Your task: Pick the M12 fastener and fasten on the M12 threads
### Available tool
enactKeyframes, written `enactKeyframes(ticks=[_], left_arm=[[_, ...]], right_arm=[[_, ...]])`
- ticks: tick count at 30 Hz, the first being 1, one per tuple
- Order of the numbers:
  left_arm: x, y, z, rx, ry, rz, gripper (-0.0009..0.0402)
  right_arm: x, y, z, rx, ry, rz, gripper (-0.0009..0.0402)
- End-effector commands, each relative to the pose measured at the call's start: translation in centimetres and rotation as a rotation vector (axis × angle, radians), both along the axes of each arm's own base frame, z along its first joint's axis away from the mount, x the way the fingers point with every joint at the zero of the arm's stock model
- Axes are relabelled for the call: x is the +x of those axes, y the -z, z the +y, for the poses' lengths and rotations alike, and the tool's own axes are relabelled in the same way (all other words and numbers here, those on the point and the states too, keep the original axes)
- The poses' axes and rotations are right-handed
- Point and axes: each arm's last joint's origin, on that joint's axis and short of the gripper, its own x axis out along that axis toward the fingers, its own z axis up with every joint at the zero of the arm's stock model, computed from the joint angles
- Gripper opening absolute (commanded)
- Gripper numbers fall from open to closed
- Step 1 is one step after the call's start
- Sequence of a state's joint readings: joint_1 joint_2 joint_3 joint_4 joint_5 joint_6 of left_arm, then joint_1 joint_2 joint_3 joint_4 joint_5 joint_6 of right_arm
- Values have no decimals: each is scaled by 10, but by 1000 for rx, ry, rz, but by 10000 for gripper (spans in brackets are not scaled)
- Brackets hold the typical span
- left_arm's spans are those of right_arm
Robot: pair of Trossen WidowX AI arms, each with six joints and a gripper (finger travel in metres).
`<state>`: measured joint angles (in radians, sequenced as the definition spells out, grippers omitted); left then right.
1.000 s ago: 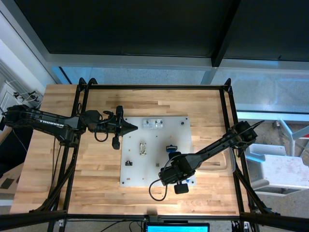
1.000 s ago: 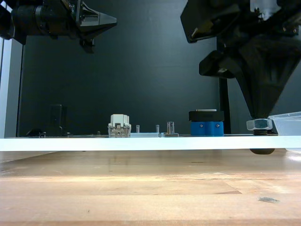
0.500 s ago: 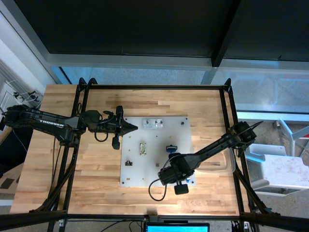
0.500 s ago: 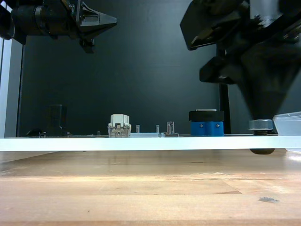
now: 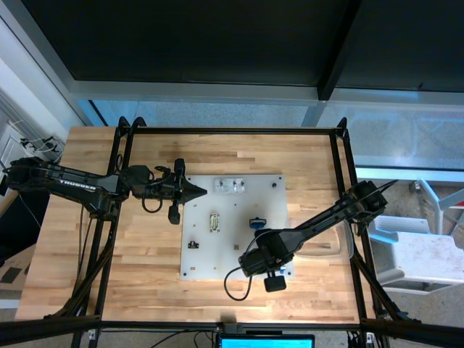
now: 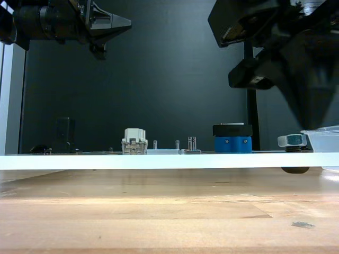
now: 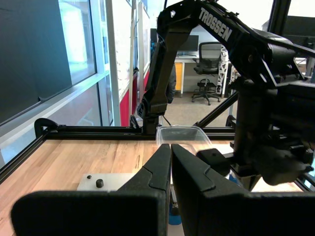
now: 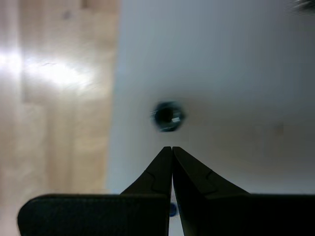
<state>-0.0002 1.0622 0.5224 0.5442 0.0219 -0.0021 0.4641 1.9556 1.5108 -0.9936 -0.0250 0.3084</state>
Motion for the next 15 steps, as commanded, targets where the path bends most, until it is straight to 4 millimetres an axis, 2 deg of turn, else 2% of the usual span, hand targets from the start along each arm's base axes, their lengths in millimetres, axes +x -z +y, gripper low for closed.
enactKeyframes(ticks=[1,9,15], left_arm=[[0,0,0,0,0,0,0],[0,0,0,0,0,0,0],[0,0,0,0,0,0,0]], right_arm=[[0,-4,-3,-30,10,-28,0],[5,8,-1,-39,41,-40,0],[5,9,-1,-39,39,-36,0]])
